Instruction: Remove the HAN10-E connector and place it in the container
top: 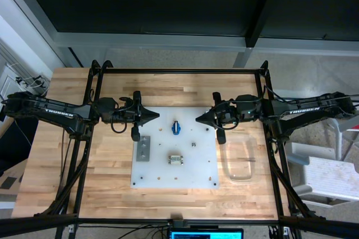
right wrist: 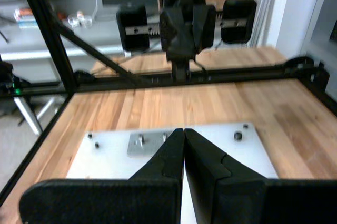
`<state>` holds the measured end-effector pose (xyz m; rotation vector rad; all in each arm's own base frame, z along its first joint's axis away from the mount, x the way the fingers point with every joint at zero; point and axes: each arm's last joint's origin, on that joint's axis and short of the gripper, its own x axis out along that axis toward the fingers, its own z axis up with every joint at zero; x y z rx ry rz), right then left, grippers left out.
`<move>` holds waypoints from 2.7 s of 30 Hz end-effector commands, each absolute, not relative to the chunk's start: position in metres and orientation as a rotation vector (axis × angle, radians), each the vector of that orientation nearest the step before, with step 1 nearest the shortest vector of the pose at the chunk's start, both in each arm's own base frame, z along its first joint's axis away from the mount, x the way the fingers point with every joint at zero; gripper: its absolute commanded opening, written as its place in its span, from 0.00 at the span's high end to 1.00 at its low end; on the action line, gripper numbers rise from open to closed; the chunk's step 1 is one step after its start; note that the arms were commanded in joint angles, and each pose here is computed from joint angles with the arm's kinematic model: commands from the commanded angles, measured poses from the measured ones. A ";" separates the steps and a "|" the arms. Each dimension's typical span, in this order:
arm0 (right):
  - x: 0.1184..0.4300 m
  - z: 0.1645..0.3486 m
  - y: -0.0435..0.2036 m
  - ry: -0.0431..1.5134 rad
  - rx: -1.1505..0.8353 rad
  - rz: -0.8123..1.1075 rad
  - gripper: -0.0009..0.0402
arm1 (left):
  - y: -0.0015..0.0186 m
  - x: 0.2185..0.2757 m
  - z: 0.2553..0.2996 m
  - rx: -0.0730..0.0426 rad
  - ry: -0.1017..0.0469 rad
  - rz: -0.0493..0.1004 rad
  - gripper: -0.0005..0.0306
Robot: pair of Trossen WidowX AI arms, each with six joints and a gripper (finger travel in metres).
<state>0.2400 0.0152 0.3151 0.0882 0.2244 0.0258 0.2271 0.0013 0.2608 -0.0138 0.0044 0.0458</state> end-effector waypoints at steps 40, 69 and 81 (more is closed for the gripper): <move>0.375 0.351 0.074 0.995 0.122 0.022 0.98 | 0.0013 0.2271 0.2608 -0.014 0.004 0.046 0.98; 0.423 0.296 0.110 1.225 0.084 0.013 0.76 | 0.0014 0.2271 0.2608 -0.014 0.004 0.046 0.98; 0.431 0.280 0.115 1.263 0.074 0.008 0.46 | 0.0013 0.2271 0.2607 -0.014 0.005 0.045 0.98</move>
